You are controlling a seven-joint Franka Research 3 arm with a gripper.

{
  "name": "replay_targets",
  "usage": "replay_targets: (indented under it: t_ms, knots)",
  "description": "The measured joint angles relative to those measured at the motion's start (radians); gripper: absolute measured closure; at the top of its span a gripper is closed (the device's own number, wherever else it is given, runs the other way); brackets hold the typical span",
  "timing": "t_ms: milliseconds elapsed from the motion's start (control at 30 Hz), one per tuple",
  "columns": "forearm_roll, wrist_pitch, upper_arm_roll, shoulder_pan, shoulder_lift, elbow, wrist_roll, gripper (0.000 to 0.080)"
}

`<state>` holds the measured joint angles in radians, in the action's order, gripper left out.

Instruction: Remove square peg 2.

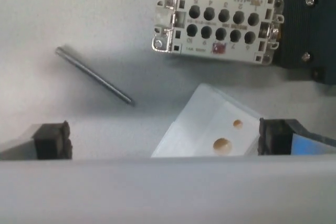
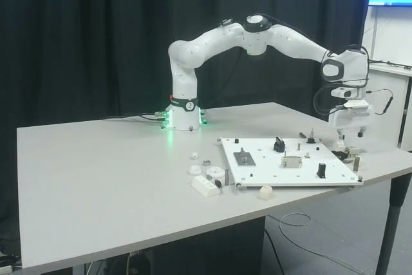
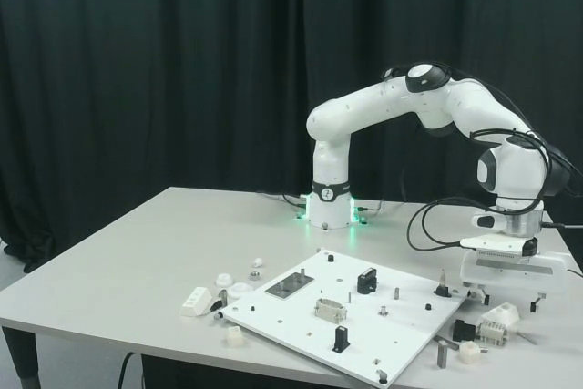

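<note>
**Wrist view.** Gripper (image 1: 160,140) open wide: black fingertips (image 1: 51,140) far apart, nothing held between them. Below, on the grey table (image 1: 52,14): a multi-pin connector (image 1: 215,24) with ten round holes, joined to a black hood (image 1: 307,30); a thin metal rod (image 1: 94,74) lying flat, apart from the connector; a white block (image 1: 210,129) with two round holes, near the connector. No peg in this view.

**First room view.** Gripper (image 2: 347,134) pointing down, just past the far end of the white board (image 2: 257,172), above small parts lying there. Black square peg (image 2: 321,170) upright in the board near its front edge, well apart from the gripper. Cannot tell whether this is peg 2; other pegs also on the board.

**Second room view.** Gripper (image 3: 510,298) low over the table beside the board (image 3: 401,325), directly above the connector (image 3: 496,323). Black square peg (image 3: 341,339) upright near the board's front edge, untouched.
</note>
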<state>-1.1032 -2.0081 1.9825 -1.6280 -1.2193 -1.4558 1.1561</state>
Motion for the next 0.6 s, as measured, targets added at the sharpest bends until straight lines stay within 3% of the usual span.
replay_targets:
  t_ms: [33, 67, 600]
  knots:
    - [0.001, -0.001, 0.0, 0.0, 0.0, 0.0, 0.0, 0.0098]
    - [0.002, -0.002, 0.0, 0.0, 0.0, 0.0, 0.0, 0.0008]
    - [0.013, -0.008, 0.0, -0.006, 0.0, 0.0, 0.001, 0.0003]
